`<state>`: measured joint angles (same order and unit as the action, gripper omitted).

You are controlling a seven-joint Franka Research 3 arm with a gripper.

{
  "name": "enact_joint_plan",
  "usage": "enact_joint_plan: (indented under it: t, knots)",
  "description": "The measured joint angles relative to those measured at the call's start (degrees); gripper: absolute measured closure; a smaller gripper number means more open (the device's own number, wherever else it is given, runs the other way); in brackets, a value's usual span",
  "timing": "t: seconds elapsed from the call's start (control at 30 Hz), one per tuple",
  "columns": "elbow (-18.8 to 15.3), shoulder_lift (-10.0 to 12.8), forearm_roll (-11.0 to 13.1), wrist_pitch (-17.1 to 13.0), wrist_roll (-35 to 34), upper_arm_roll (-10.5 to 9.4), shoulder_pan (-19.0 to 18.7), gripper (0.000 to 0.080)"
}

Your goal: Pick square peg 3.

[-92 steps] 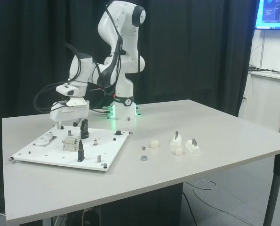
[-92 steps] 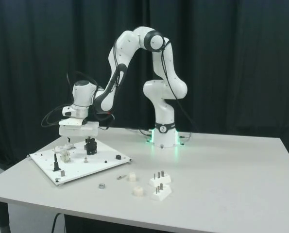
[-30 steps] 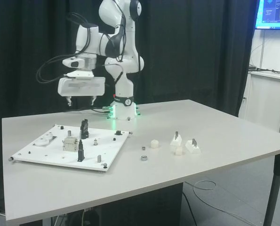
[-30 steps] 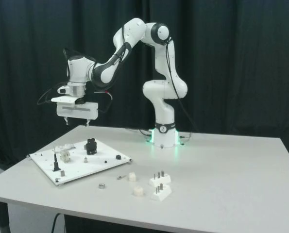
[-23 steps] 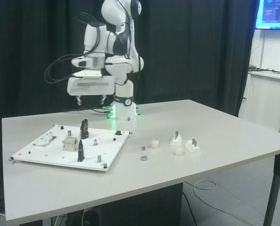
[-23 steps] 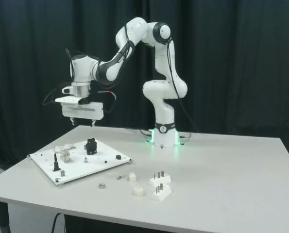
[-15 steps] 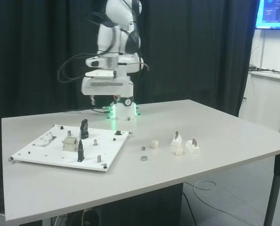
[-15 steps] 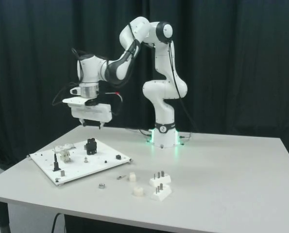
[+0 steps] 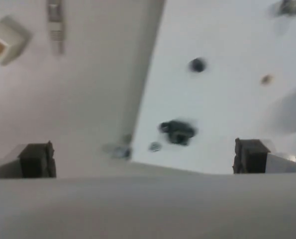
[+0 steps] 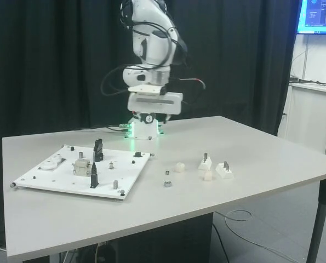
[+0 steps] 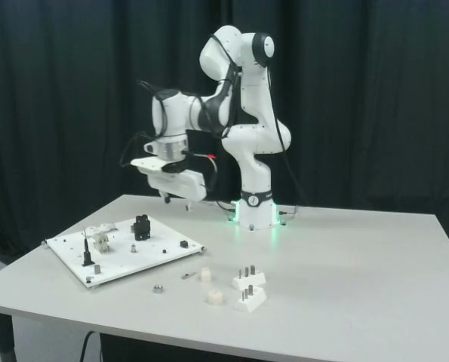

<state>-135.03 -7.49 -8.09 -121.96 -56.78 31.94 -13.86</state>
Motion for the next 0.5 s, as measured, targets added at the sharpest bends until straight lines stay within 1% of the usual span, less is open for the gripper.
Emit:
enact_joint_plan:
  t: [0.13, 0.27, 0.37, 0.5]
  knots:
    - [-0.51, -0.02, 0.95, 0.00, -7.67, -2.66, -0.70, 0.0003]
    - [-0.94, -0.02, 1.31, -0.01, -14.17, -4.88, -1.34, 0.0003]
    - [-1.23, -0.02, 1.66, -0.03, -17.79, -6.18, -1.88, 0.0003]
    - [-1.52, -0.02, 3.01, -0.10, -22.32, -7.60, -2.46, 0.0003]
